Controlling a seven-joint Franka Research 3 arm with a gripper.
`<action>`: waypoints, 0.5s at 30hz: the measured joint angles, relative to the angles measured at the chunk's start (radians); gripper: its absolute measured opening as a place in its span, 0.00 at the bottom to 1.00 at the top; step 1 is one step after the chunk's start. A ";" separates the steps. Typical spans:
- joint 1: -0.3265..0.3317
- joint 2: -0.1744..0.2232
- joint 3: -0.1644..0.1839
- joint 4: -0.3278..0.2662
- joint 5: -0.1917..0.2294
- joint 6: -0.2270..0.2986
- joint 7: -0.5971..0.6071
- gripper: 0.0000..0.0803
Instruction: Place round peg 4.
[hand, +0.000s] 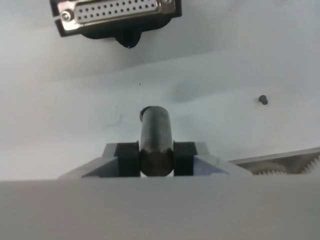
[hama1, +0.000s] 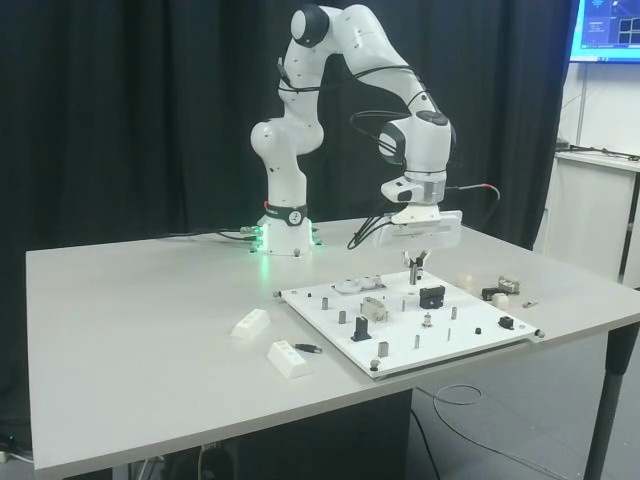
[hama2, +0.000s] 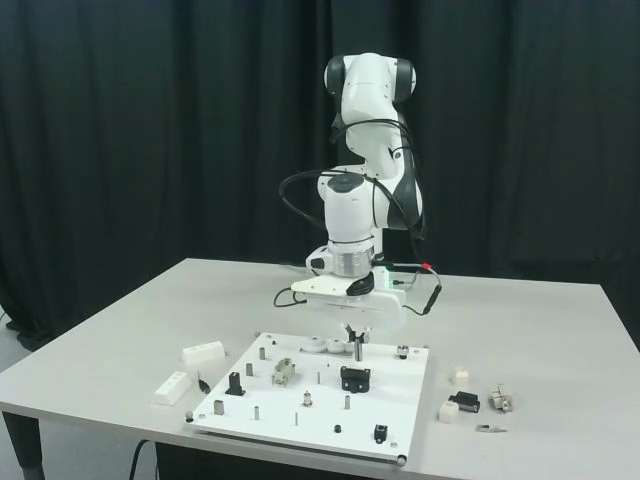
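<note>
A black round peg (hand: 155, 140) is clamped between my gripper's (hand: 156, 156) fingers (hand: 125, 157) and points down toward the white board (hand: 225, 80). In the room views the gripper (hama1: 415, 262) (hama2: 353, 338) hangs just above the far part of the board (hama1: 470, 335) (hama2: 400, 400), with the peg (hama2: 356, 347) sticking out below the fingertips. Under the wrist camera lies a black D-sub connector block (hand: 115, 17); the same block (hama1: 432, 296) (hama2: 356, 379) sits on the board just in front of the gripper. Which hole lies under the peg is hidden.
The board carries several small pegs and fixtures (hama2: 284, 372), gears (hama1: 352, 286) and a small black screw (hand: 263, 100). Two white blocks (hama1: 250, 323) (hama1: 288, 358) lie on the grey table left of the board. Loose connectors (hama2: 461, 402) (hama2: 501, 399) lie on its other side.
</note>
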 joint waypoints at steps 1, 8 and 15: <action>0.000 0.000 0.000 0.000 0.000 0.000 0.000 0.17; 0.000 0.000 -0.004 0.003 -0.004 0.000 0.000 0.17; 0.000 -0.002 -0.033 0.015 -0.059 -0.002 0.003 0.17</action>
